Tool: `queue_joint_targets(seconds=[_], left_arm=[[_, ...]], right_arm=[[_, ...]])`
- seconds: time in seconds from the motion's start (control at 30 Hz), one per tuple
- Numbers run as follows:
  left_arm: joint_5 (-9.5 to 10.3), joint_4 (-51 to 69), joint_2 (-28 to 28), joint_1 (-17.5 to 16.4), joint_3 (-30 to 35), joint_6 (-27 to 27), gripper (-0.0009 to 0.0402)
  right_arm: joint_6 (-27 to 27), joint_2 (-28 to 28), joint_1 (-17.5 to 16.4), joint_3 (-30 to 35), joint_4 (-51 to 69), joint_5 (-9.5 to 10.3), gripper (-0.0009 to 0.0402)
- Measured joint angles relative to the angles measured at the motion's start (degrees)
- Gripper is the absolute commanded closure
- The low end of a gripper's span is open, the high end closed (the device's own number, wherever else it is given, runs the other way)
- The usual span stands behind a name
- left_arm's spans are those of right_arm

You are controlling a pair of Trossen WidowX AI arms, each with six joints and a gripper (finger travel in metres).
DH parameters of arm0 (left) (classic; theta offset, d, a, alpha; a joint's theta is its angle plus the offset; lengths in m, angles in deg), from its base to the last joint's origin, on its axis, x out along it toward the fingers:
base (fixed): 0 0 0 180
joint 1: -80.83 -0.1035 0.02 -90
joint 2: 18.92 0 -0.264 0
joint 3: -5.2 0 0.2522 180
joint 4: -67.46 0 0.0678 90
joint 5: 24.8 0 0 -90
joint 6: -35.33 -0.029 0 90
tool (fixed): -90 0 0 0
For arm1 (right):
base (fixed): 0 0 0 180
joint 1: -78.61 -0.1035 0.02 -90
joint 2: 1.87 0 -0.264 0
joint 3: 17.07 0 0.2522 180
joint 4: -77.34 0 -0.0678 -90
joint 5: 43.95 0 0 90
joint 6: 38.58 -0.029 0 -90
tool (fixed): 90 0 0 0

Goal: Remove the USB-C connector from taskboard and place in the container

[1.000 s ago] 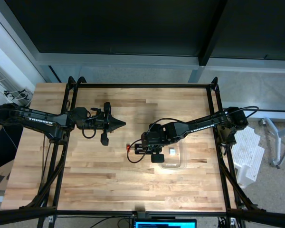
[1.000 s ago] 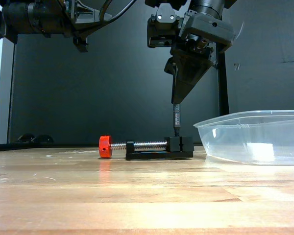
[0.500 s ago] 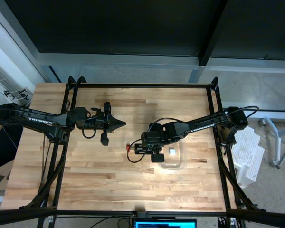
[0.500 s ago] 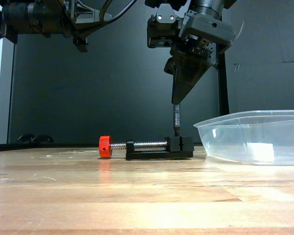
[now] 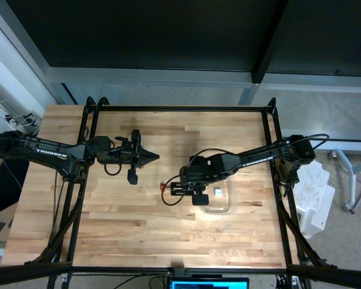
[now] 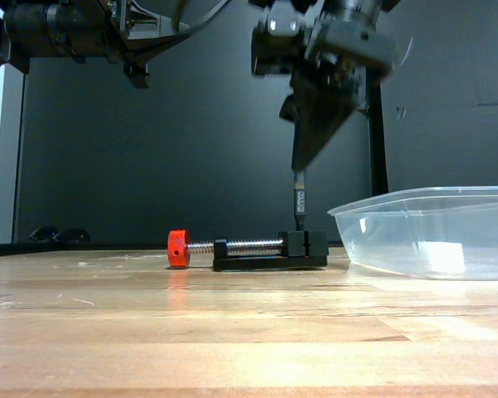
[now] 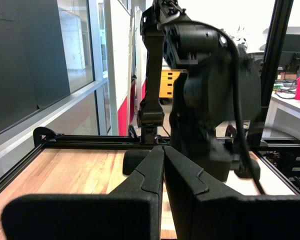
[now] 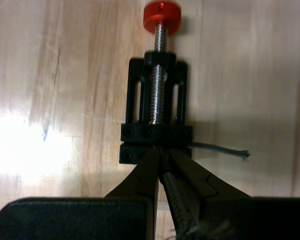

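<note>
Black blocky fixture with red-orange knob (image 6: 270, 247): resting flat.
Thin dark USB-C connector (image 6: 299, 203): standing upright on fixture's end opposite knob.
Right gripper (image 6: 298, 172): pinching connector's top, directly above fixture.
Clear plastic tub (image 6: 432, 232): sitting just beside fixture.
Left gripper (image 5: 153, 158): hanging well apart from fixture, jaws pressed together.

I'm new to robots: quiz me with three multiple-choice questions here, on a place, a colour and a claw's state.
1. The container stands: A) on the taskboard B) right of it, toward the right arm C) left of it.
2. The taskboard's knob is: A) green B) blue C) red-orange.
3. The right claw, above the taskboard, is: A) open B) shut on the USB-C connector C) in the container.
Key: 1B, the low view shows them side by side; 2C, plainly red-orange; 3B, the connector stands upright in its tips. The left claw hangs shut above the table, left of the taskboard.
</note>
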Motion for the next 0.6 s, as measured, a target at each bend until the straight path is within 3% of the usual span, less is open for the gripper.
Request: queue_joint_targets(seconds=[0.6], left_arm=[[0.0,0.0,0.0,0.0,0.0,0.0,0.0393]], right_arm=[[-0.44,3.69,-0.11,2.19,3.72,0.0,0.0393]])
